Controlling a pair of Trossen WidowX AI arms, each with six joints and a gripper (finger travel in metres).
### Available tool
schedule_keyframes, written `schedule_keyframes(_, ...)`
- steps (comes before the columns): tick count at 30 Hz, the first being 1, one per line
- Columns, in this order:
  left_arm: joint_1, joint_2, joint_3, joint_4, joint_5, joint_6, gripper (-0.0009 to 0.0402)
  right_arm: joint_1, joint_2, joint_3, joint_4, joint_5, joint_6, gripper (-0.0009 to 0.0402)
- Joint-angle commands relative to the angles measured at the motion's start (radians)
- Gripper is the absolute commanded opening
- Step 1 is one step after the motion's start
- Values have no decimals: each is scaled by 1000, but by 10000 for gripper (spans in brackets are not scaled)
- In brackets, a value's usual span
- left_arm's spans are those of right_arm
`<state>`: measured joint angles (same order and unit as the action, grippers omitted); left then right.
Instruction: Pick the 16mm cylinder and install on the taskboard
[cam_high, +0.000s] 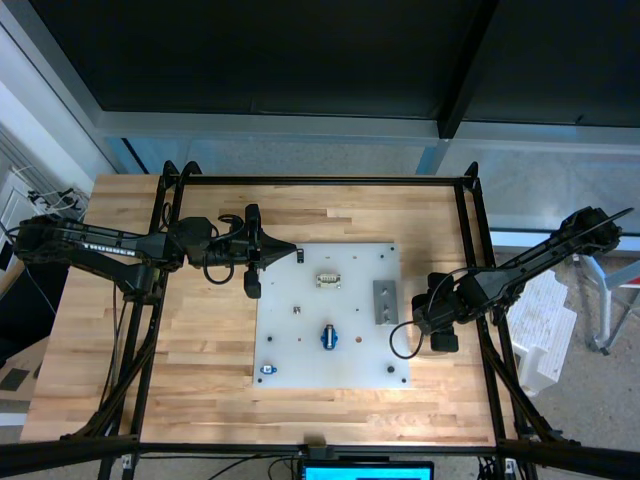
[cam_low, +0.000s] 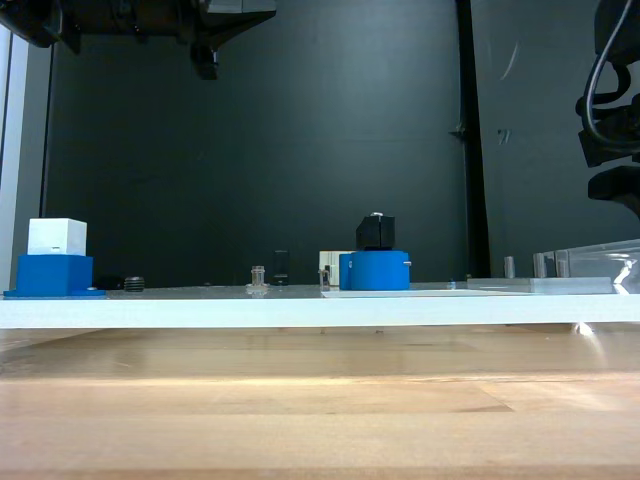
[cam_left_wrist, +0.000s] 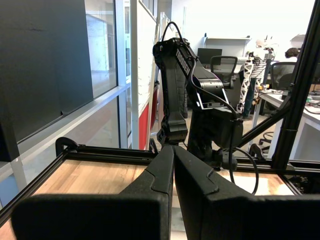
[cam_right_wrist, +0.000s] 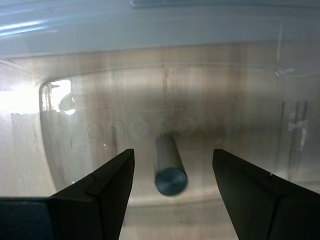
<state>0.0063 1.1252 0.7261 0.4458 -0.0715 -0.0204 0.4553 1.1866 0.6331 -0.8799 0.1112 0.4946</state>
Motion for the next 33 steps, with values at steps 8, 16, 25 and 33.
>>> schedule_keyframes(8,0,0,0,0,0,0,0,6,0,-16,22,0,-1,166)
schedule_keyframes(16,0,0,0,0,0,0,0,8,0,-16,20,0,-1,103)
schedule_keyframes(25,0,0,0,0,0,0,0,8,0,-16,14,-2,-1,20)
schedule_keyframes(33,0,0,0,0,0,0,0,8,-3,18,-38,-10,-3,10)
